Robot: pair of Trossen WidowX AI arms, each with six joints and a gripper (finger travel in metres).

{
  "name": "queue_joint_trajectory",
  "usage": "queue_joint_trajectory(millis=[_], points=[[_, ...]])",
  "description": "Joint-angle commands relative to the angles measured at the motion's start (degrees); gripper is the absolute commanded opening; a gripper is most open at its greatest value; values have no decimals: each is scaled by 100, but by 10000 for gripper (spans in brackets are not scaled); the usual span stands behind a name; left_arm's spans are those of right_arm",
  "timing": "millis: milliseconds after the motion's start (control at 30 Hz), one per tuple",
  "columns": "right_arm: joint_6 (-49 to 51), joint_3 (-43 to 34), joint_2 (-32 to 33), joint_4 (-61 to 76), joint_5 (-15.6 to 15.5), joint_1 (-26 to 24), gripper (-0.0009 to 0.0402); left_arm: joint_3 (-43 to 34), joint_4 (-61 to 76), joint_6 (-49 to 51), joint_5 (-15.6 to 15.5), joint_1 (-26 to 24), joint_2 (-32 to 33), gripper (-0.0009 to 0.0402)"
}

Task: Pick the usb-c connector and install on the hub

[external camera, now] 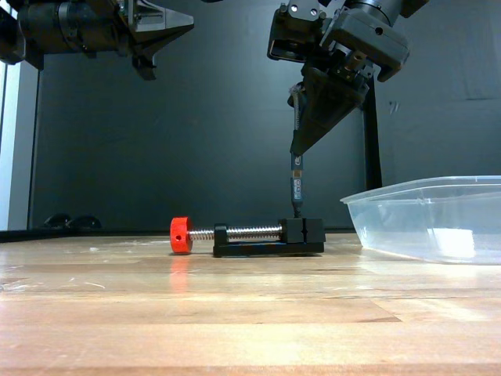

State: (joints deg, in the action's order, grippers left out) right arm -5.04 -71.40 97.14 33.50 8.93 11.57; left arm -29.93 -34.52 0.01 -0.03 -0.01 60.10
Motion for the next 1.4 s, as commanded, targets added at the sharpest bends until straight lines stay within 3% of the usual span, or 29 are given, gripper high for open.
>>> queue_joint_trajectory(millis=[33,1400], points=[[-2,2,0,-15,2,2,0,-2,0,0,2,0,2,0],[-68,142,-35,-4,-2,7,0,-2,-2,0,0,0,2,0]])
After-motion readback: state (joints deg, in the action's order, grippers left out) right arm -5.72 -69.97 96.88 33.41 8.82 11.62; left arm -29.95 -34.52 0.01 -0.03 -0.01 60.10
